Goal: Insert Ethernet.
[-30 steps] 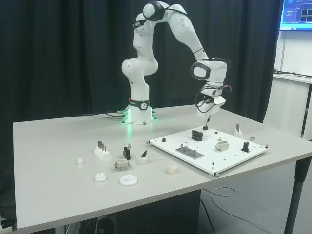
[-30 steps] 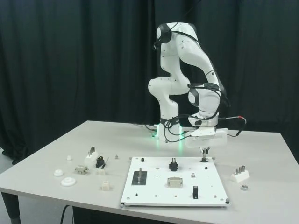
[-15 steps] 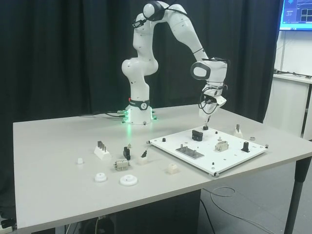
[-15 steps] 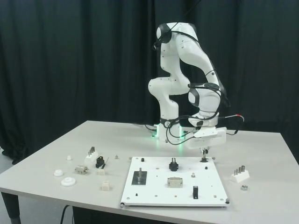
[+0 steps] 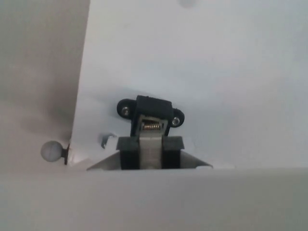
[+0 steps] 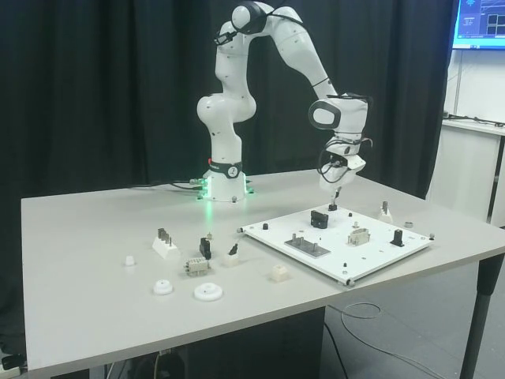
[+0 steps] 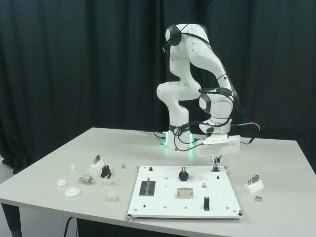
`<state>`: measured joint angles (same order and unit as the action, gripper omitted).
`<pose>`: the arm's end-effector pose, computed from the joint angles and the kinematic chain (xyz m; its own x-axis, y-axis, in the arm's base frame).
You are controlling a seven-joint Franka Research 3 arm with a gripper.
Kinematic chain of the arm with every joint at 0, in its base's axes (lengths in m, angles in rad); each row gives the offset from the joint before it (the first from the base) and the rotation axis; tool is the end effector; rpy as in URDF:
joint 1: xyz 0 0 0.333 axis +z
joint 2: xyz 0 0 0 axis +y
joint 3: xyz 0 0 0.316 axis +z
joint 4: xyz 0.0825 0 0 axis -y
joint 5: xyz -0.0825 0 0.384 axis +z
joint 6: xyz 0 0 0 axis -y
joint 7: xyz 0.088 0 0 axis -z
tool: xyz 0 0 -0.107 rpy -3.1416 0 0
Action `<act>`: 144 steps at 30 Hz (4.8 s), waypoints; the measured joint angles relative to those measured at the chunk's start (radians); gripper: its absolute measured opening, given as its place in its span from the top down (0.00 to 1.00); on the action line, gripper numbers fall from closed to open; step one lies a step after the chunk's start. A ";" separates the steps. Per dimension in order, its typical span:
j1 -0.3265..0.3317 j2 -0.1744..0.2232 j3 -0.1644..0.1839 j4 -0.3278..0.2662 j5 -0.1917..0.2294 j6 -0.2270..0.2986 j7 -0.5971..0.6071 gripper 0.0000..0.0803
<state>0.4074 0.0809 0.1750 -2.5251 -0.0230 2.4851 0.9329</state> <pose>0.3745 0.2481 0.2369 0.9420 -0.3275 -0.0729 -0.3204 -0.9426 0.0944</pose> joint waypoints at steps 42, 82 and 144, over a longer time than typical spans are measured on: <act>0.000 -0.002 0.013 -0.004 -0.043 0.001 0.090 0.89; -0.004 -0.004 0.014 -0.008 -0.046 0.008 -0.008 0.89; -0.028 -0.005 0.012 -0.006 0.035 -0.002 0.259 0.89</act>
<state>0.3793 0.0758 0.1874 -2.5306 0.0121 2.4831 1.1920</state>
